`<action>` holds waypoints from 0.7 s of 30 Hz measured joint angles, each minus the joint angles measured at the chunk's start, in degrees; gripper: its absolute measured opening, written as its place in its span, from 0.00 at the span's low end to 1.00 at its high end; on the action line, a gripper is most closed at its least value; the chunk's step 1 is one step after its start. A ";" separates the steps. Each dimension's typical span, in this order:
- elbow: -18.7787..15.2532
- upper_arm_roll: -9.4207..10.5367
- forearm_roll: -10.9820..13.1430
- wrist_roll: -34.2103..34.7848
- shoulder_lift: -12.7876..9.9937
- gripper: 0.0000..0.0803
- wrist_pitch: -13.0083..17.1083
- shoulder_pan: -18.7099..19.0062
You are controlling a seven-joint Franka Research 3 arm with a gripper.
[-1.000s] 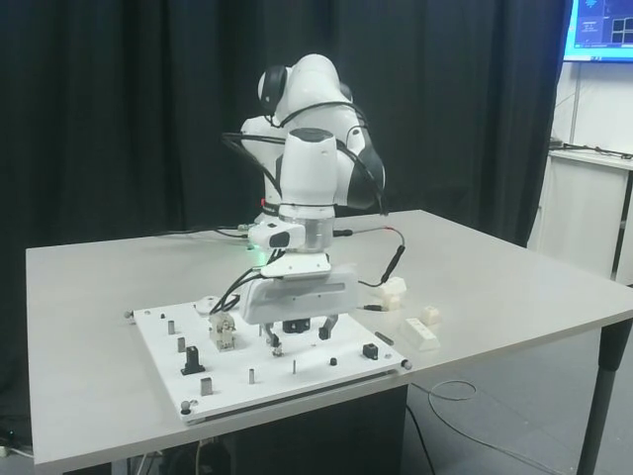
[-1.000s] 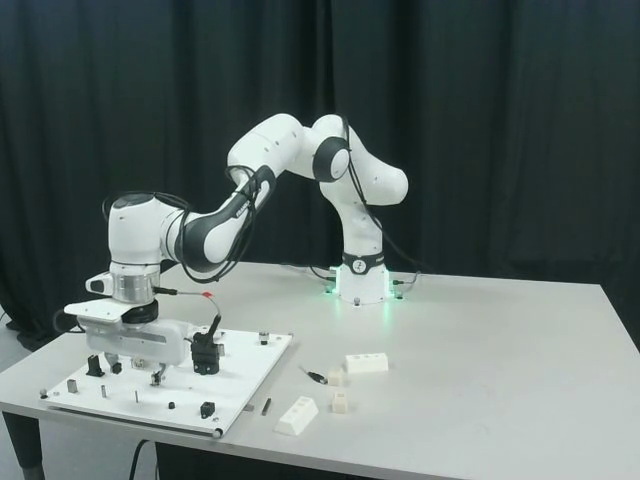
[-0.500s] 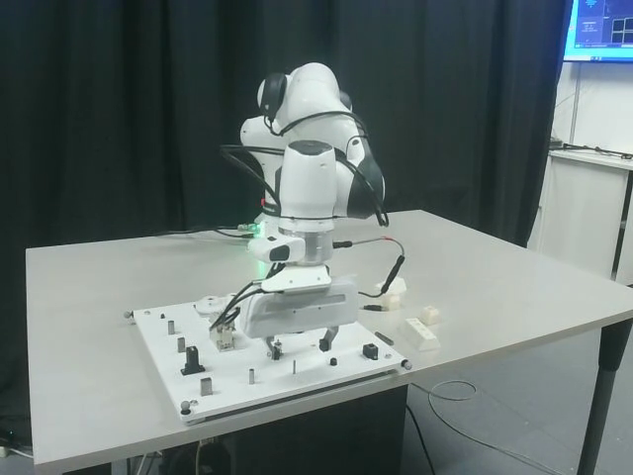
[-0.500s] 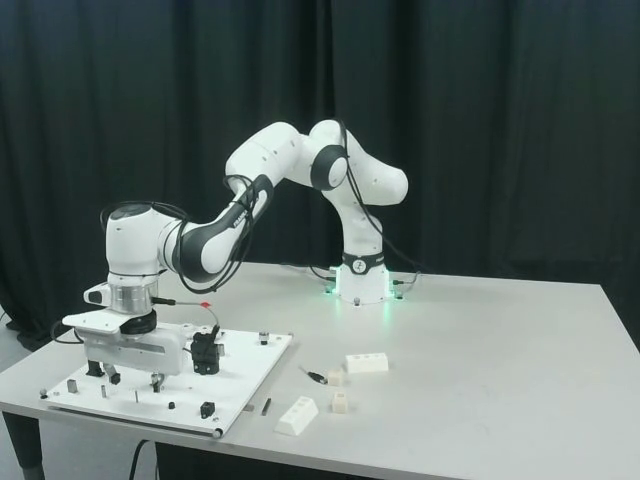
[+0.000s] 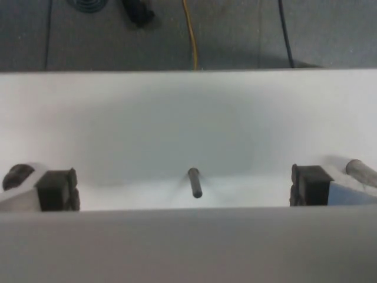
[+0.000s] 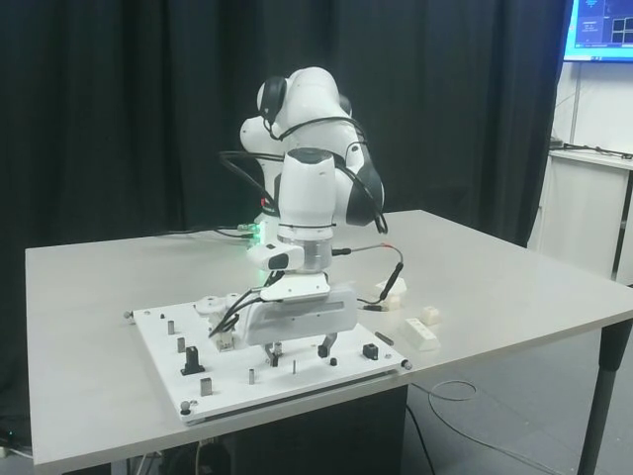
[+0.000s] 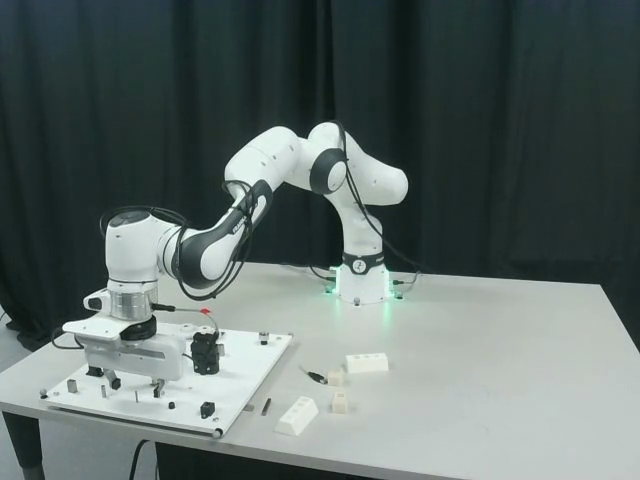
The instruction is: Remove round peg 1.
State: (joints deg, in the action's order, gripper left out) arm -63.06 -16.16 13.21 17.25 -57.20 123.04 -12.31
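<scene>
We see the grey bench (image 6: 514, 282) carrying the white arm (image 7: 270, 165), bent low over the white board (image 6: 312, 381). The gripper (image 5: 182, 188) hangs just above the board, its black fingers (image 5: 57, 190) spread wide apart, holding nothing. Between them stands round peg 1 (image 5: 195, 183), a thin upright pin, untouched, near the board's front edge.

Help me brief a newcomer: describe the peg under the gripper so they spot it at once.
Find the white board at the grey table's near edge. Between the open gripper's fingers stands a thin black round peg, slimmer than the blocky black parts nearby.
</scene>
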 joint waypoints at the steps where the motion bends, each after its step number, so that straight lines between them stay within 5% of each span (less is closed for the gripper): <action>1: 0.01 0.00 0.00 -0.04 -0.06 1.00 0.00 0.00; 21: 0.05 -0.12 0.00 -1.63 -0.91 1.00 0.00 -0.15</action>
State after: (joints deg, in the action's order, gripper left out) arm -63.02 -16.28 13.21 15.62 -58.10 123.04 -12.47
